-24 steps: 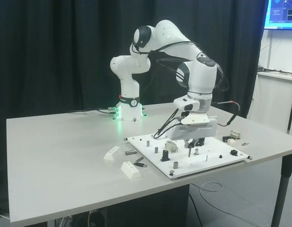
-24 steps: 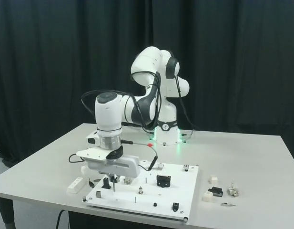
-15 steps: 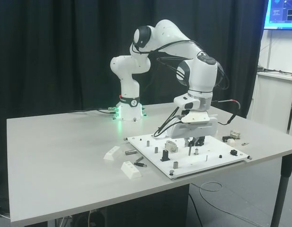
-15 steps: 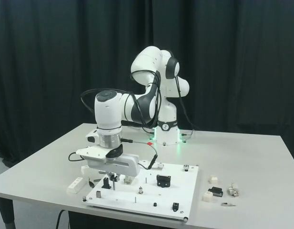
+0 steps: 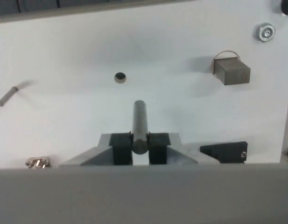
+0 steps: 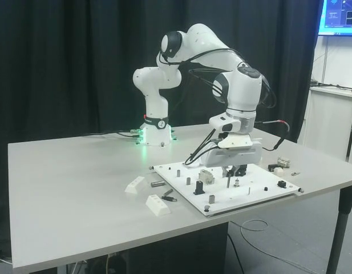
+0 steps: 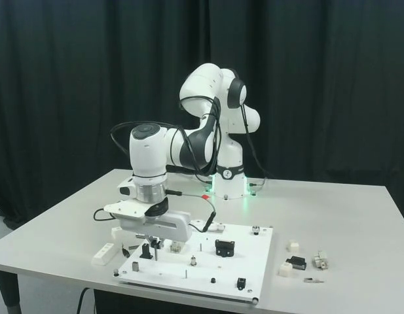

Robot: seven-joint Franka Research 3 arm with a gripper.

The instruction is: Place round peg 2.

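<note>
My gripper (image 5: 140,143) is shut on round peg 2 (image 5: 140,122), a grey cylinder that sticks out past the black fingertips (image 5: 118,145). The peg hangs upright just above the white board (image 5: 181,107). A small round hole (image 5: 120,77) in the board lies a short way beyond the peg's tip. In the first room view the gripper (image 6: 229,173) holds the peg (image 6: 228,180) over the middle of the board (image 6: 261,197). The second room view shows the gripper (image 7: 156,246) and peg (image 7: 156,254) above the board's left part.
On the board near the peg stand a grey square block (image 5: 231,71), a nut (image 5: 265,31), a thin pin (image 5: 7,96) and a black part (image 5: 225,150). White blocks (image 6: 136,184) and small loose parts (image 6: 158,184) lie on the grey table beside the board.
The wrist has risen slightly and shifted a little over the board. The peg stays held in the shut gripper.
</note>
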